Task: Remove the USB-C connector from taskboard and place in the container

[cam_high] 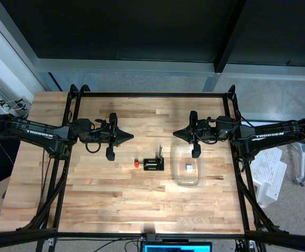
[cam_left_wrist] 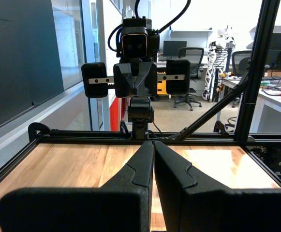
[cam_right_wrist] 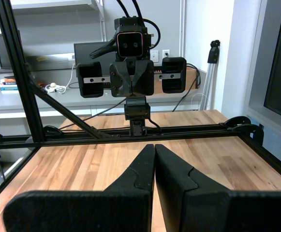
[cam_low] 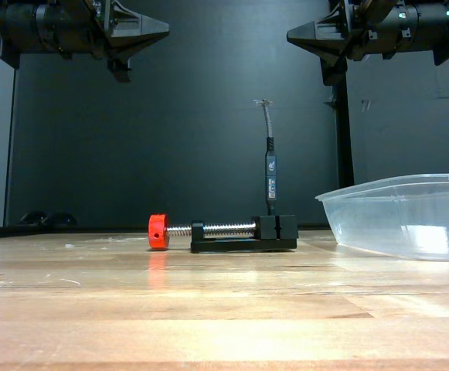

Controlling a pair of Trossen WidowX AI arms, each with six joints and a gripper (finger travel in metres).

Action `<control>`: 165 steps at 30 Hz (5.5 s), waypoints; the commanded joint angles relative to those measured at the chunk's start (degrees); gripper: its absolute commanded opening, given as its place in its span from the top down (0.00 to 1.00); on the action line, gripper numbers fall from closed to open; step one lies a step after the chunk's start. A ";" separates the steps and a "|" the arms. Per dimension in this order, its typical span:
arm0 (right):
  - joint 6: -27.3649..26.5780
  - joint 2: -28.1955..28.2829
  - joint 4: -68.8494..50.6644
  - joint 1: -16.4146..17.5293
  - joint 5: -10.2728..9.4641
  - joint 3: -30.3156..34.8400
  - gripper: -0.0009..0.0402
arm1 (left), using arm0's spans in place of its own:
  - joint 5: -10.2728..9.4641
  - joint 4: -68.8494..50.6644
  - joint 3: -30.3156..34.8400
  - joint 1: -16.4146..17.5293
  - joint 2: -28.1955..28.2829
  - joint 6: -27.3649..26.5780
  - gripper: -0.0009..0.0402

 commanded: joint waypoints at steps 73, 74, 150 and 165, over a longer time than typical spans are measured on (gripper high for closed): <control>2.75 31.74 -72.91 10.16 4.63 42.32 0.90 | 0.02 0.00 0.00 0.00 0.00 0.00 0.98; 2.99 32.33 -73.20 10.21 4.61 42.77 0.87 | 0.02 0.00 0.00 0.02 0.00 0.00 0.98; 4.02 45.16 -67.78 10.99 6.05 47.34 0.83 | 0.02 0.00 0.00 0.00 0.00 0.00 0.98; 4.02 45.16 -67.78 10.99 6.05 47.34 0.97 | 0.02 0.00 0.00 0.00 -0.02 0.00 0.98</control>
